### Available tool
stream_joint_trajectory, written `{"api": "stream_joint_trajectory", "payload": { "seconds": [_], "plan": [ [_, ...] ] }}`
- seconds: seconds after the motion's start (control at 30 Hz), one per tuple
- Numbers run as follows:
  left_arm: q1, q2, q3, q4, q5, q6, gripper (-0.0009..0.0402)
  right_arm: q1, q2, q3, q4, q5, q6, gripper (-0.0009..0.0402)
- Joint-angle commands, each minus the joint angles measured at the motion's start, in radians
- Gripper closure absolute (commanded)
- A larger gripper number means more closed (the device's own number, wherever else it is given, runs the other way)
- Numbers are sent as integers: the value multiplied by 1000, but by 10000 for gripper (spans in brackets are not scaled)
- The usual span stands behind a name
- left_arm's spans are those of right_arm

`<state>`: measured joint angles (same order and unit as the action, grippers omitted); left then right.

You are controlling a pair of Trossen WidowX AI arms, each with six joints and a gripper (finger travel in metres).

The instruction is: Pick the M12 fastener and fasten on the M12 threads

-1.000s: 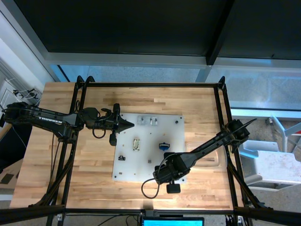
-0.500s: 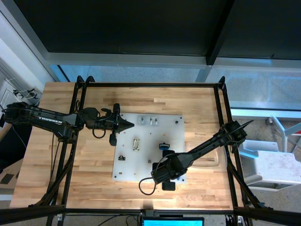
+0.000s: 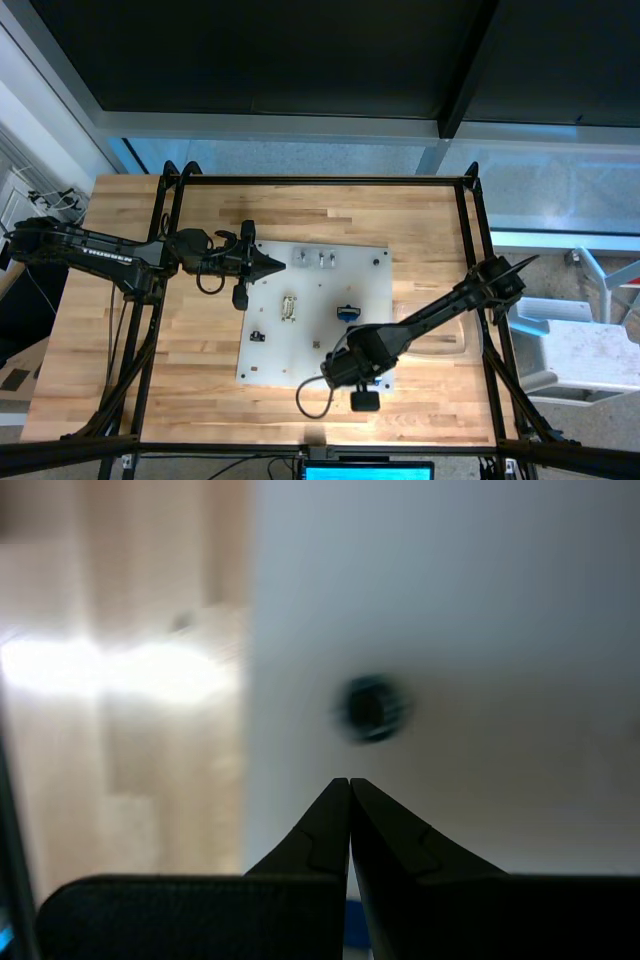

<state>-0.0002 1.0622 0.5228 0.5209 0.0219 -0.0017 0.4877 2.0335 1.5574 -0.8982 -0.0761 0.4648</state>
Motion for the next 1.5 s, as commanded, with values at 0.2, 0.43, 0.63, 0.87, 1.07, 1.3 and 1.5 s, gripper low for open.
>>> {"api": "stream_joint_trajectory", "payload": {
  "seconds": [0.2,0.43,0.63,0.87,1.07,1.3,1.5],
  "plan": [
    [0,0,0,0,0,0,393,6,-25,0,-10,24,0,393],
    [0,0,0,0,0,0,393,9,-92,0,-11,68,-1,393],
    [0,0,0,0,0,0,393,10,-165,0,-11,89,-3,393],
    [0,0,0,0,0,0,393,10,-222,-1,-36,113,-6,393],
    [0,0,0,0,0,0,393,10,-243,-3,-35,116,-2,393],
    [0,0,0,0,0,0,393,10,-244,-3,-34,115,-2,393],
    [0,0,0,0,0,0,393,10,-244,-3,-30,113,-1,393]
  ]
}}
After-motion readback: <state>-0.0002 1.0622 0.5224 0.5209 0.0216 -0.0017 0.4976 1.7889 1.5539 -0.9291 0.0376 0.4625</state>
